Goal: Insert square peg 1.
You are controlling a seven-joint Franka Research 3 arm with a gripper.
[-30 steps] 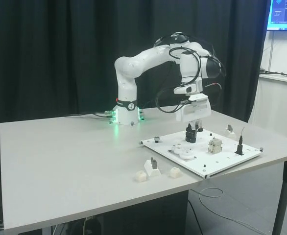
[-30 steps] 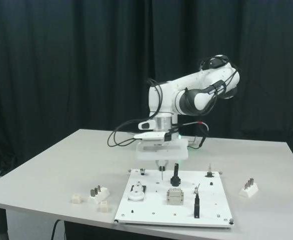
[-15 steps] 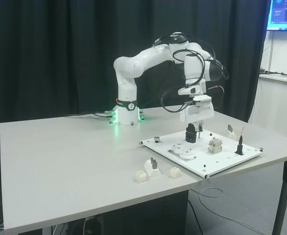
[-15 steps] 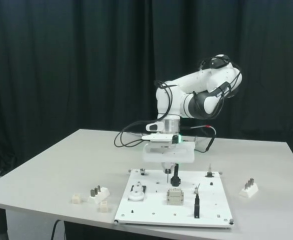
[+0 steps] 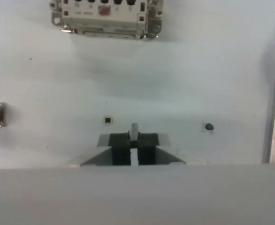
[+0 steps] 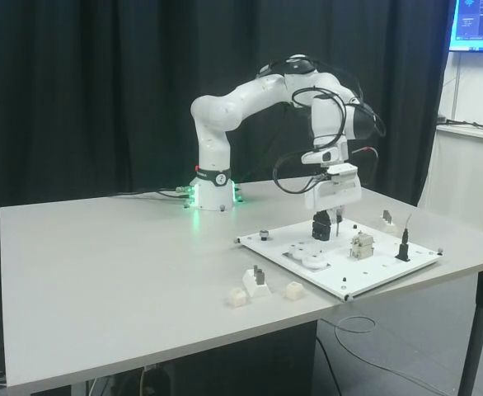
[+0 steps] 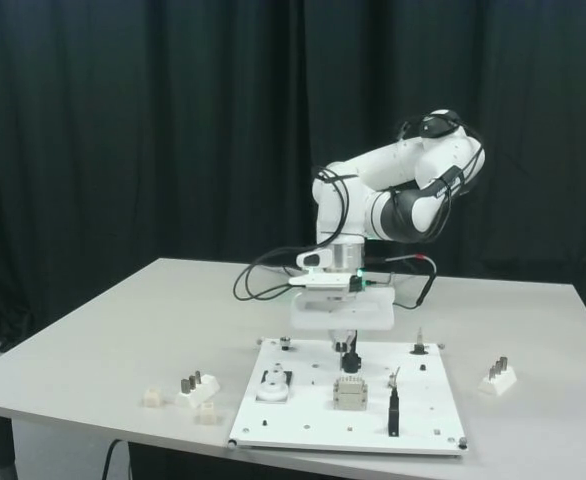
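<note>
In the wrist view my gripper [image 5: 134, 140] is shut on a thin grey square peg [image 5: 134, 132], held between the two black fingers [image 5: 121, 149]. The peg tip hangs just above the white board [image 5: 184, 79]. A small square hole [image 5: 108, 120] lies in the board close beside the tip, slightly off from it. In the room views the gripper [image 6: 330, 216] [image 7: 341, 344] hovers low over the middle of the white board [image 6: 382, 268] [image 7: 303, 425], right next to a black upright knob [image 6: 320, 228] [image 7: 350, 358].
On the board stand a grey connector block [image 5: 104, 16] [image 7: 348, 392], white gears [image 6: 311, 256] [image 7: 271, 385] and a black post [image 6: 405, 246] [image 7: 393, 412]. A white peg holder [image 6: 258, 281] [image 7: 195, 385] and small white blocks [image 6: 237, 297] lie beside the board. Another holder [image 7: 498, 375] is on its other side.
The arm has carried the peg sideways across the board toward the black knob and lowered it closer to the board. The gripper has stayed shut on the peg.
</note>
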